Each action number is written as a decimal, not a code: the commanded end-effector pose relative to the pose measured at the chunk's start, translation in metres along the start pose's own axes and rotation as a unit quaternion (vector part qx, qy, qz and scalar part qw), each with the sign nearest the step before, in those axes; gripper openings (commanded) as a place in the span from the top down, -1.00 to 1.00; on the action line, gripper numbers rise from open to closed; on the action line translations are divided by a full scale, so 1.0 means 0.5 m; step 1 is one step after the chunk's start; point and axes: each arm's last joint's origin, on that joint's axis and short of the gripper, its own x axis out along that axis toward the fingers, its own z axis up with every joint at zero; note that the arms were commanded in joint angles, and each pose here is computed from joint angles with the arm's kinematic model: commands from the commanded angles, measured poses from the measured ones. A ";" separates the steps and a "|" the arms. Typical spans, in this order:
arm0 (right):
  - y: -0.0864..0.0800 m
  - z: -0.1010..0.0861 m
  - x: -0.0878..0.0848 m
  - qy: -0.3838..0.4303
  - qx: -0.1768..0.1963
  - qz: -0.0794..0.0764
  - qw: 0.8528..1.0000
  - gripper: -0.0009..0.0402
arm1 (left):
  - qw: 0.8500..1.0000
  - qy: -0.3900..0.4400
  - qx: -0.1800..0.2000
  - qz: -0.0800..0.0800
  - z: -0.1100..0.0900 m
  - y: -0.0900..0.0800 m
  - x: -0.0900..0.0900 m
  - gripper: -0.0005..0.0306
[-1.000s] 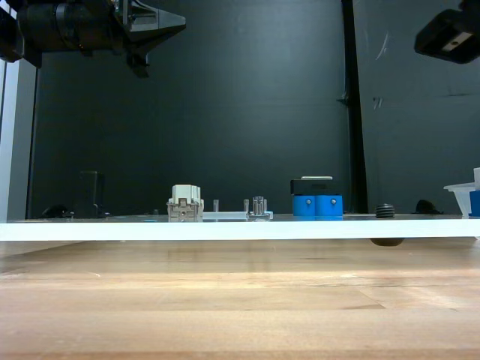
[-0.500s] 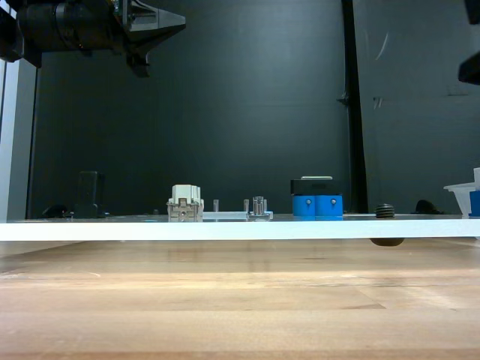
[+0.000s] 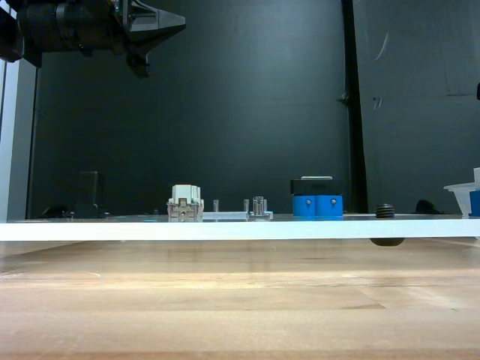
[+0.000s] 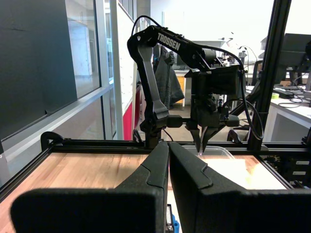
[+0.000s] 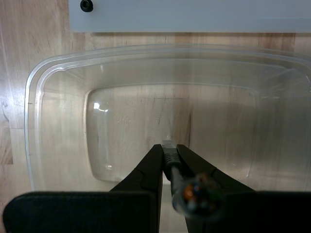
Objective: Remove the rj45 connector and place it in the container
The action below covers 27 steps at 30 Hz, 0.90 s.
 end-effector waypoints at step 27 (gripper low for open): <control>-0.007 -0.008 0.000 0.021 0.010 -0.019 1.000 -0.02 | 1.000 0.000 0.000 0.000 0.000 0.000 0.000 0.96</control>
